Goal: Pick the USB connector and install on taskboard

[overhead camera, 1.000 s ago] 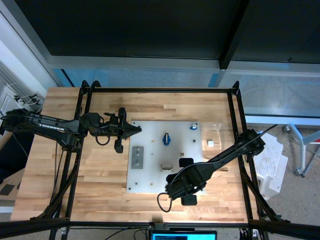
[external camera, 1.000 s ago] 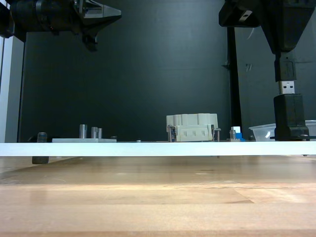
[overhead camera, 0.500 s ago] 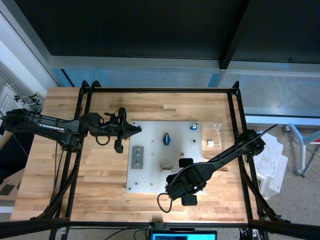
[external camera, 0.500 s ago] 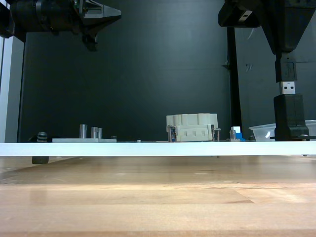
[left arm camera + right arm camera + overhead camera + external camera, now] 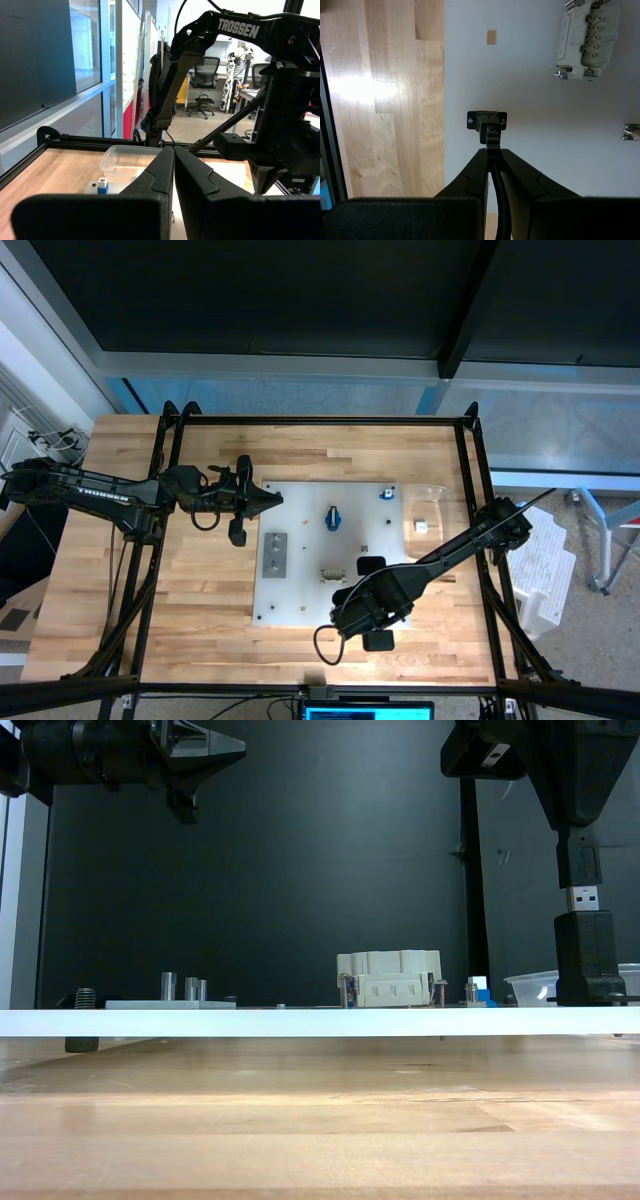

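Overhead, right hand (image 5: 492, 153) hides USB connector (image 5: 581, 872) above socket (image 5: 588, 960); left hand (image 5: 264, 498) overhangs taskboard (image 5: 300, 602).

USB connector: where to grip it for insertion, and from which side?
Grip the black moulded body of the USB connector from above, as the right tool does. It stands upright over the socket, so a top grasp leaves the metal tip free to enter. The left tool hangs shut, high over the left of the taskboard.

White "TROSSEN" brand on R arm (image 5: 239, 28) black link, small white lettering on L arm (image 5: 100, 495), too small to read
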You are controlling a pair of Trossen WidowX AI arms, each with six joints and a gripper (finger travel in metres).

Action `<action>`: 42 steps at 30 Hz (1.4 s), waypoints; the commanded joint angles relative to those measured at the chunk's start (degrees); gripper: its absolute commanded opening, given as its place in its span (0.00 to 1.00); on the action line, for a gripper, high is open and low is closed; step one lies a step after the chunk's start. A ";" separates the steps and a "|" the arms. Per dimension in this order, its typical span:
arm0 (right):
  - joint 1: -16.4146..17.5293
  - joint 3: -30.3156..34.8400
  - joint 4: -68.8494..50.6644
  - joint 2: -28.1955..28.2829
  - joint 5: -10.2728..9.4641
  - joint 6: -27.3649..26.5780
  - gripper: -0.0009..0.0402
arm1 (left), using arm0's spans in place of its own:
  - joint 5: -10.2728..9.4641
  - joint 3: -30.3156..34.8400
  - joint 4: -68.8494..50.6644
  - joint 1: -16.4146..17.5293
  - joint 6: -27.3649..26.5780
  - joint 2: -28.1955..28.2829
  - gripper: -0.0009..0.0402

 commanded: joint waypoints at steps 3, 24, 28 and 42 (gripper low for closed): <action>0.00 -0.07 0.15 -0.02 -0.09 0.04 0.02 | 0.02 0.00 0.02 0.02 0.02 0.02 0.02; 0.02 -1.88 1.42 -1.20 0.94 0.07 0.02 | 0.02 0.02 0.02 0.02 0.02 0.02 0.02; 0.07 -2.29 1.49 -1.20 0.94 0.00 0.02 | 0.02 0.00 0.02 0.02 0.02 0.02 0.02; 0.28 -8.98 8.94 -1.36 -0.55 -1.77 0.02 | 0.02 0.00 0.02 0.00 0.02 0.02 0.02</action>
